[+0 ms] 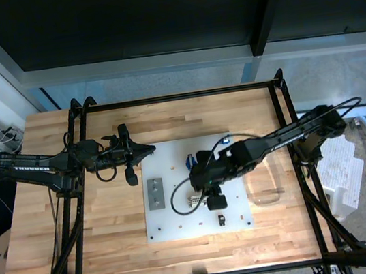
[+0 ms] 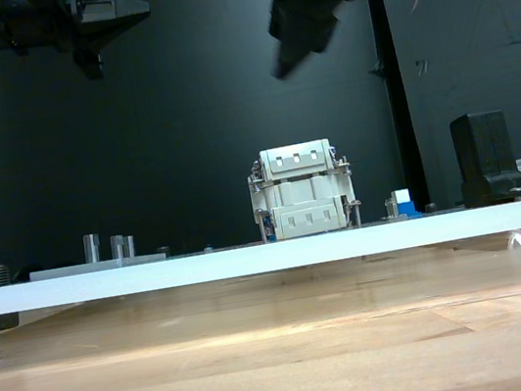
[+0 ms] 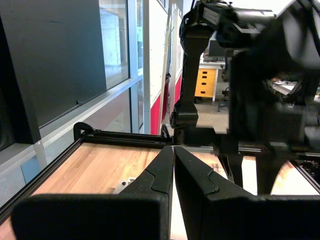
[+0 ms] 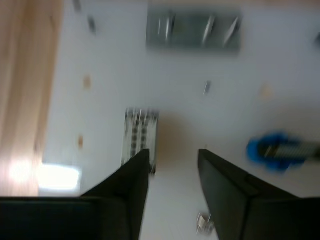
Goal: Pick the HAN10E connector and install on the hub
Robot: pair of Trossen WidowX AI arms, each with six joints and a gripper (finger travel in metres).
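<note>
Two grippers, neither holding anything: right gripper (image 4: 172, 154) hangs open above the board (image 1: 172, 154); left gripper (image 3: 173, 150) sits parked at the left, fingers together. Connector (image 2: 296, 161) appears stacked on hub (image 2: 311, 217), likely installed; next, check seating and withdraw.

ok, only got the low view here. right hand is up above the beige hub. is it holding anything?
Observer: No. The right wrist view shows the right hand open, with nothing between its fingers.
Operator: Lined up over the hub?
Observer: Not quite. In that view the hub sits beside one finger, not in the gap.
Operator: And the left hand?
Observer: The left hand is up by the far-left corner of the white board. The left wrist view shows it shut, with nothing in it.
</note>
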